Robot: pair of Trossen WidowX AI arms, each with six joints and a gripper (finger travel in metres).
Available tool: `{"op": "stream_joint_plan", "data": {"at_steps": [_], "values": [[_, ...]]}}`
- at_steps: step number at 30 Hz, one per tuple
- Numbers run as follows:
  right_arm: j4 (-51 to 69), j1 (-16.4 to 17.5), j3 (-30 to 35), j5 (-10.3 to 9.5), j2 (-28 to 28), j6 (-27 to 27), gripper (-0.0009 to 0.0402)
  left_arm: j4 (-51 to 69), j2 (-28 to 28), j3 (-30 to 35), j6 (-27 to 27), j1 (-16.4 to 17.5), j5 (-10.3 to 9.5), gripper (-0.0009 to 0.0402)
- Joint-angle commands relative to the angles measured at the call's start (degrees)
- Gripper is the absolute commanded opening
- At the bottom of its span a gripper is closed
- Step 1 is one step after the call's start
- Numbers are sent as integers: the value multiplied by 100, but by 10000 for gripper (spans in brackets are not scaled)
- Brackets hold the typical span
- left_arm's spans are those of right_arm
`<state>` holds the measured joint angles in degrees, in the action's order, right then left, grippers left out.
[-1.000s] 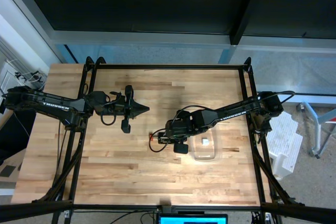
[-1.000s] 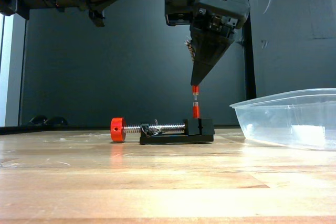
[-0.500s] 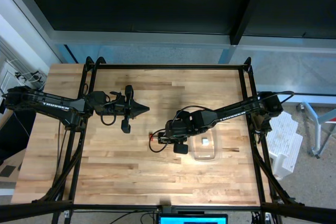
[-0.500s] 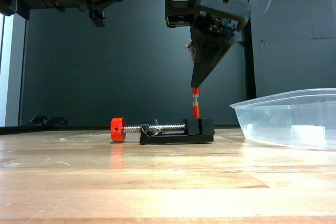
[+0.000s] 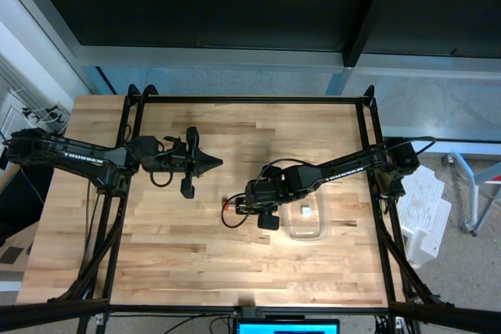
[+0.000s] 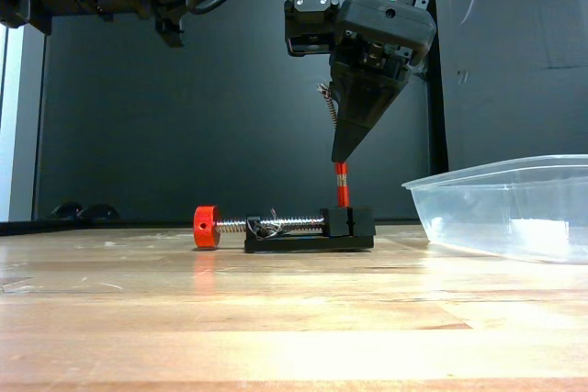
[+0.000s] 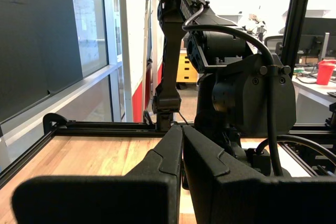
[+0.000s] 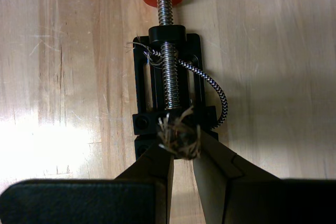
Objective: Pick the RCA connector and install on taskboard
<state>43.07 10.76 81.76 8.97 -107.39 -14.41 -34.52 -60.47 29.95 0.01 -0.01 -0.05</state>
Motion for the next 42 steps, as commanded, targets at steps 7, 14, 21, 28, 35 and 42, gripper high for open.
{"op": "stream_joint_plan", "data": {"at_steps": [7,14,21,28,35,42], "values": [[-251,-4,-291,-2,-2,-4,2,-2,-2,0,-2,2,2,0],[-304,-15,-330,0,-2,0,2,-2,-2,0,-2,2,2,0],[-297,-15,-286,-24,22,17,4,-2,-2,0,-2,2,2,0],[-286,-17,-289,-20,39,37,44,0,-2,0,-2,2,2,0],[-232,-15,-286,-20,136,37,98,-2,-2,0,-2,2,2,0],[-72,-13,-286,-17,372,37,152,0,-2,0,-2,2,2,0]]}}
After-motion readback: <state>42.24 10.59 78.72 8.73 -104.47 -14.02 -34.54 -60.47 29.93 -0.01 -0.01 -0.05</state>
